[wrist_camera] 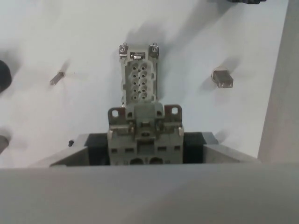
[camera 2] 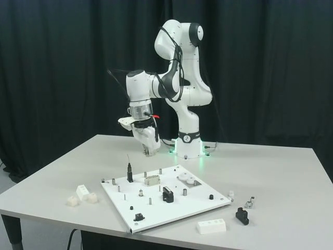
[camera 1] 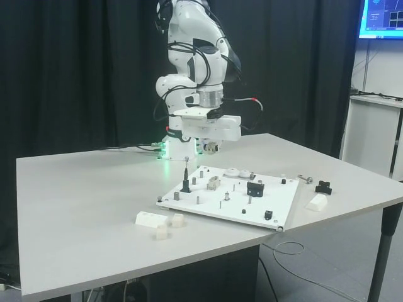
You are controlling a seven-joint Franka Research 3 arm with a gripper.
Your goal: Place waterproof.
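Gripper (wrist_camera: 145, 140) clamped on a grey connector (wrist_camera: 145, 133), above the white board (camera 1: 277, 195).

It hangs directly over a matching multi-pin socket (wrist_camera: 138, 77) fixed on the board; the room views suggest clear air between them, though that is hard to judge.

My arm (camera 2: 182, 78) rises from its base (camera 2: 188, 148) at the far side of the table, folds over at the top and reaches forward and down. My wrist (camera 2: 139, 99) points nearly straight down, and my gripper (camera 2: 150, 152) hangs in the air above the table, touching nothing beneath it. In the first room view my gripper (camera 1: 211, 148) sits under the wide white hand body, well above the surface. In the wrist view my two grey fingers (wrist_camera: 74, 156) stand on either side of a part clamped between them, gripper (wrist_camera: 145, 149) closed on it.
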